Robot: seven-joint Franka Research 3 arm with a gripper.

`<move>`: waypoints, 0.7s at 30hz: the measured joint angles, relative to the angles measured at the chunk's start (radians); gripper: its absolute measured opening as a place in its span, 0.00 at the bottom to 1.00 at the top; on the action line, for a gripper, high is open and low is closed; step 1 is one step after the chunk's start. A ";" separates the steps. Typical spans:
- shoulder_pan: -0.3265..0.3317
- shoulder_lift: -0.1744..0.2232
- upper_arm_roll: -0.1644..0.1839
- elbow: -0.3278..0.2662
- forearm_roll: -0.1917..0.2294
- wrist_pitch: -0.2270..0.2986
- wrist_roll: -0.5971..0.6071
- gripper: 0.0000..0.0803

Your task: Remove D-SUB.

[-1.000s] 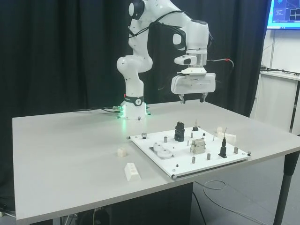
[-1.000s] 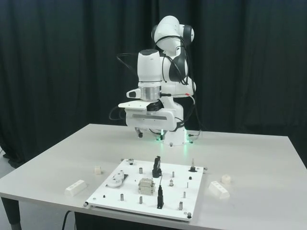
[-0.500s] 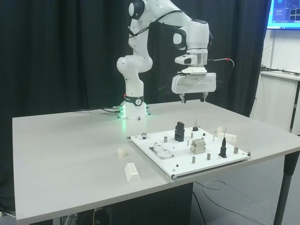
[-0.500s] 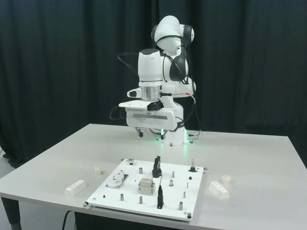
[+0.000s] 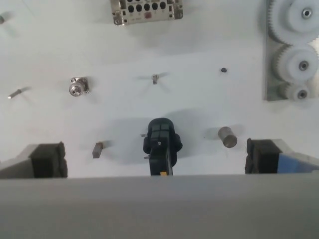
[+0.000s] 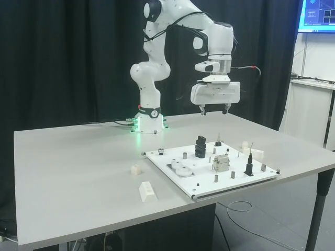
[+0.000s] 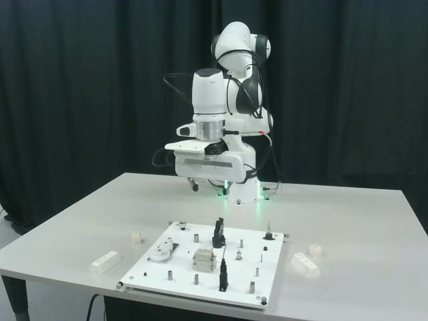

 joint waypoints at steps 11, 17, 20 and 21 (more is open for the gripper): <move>0.000 0.001 0.000 -0.002 -0.001 -0.005 0.014 1.00; 0.002 0.001 0.001 -0.003 -0.011 -0.013 0.010 1.00; 0.005 0.000 0.002 -0.003 -0.025 -0.025 0.004 1.00; 0.007 0.000 0.002 -0.003 -0.029 -0.029 0.003 1.00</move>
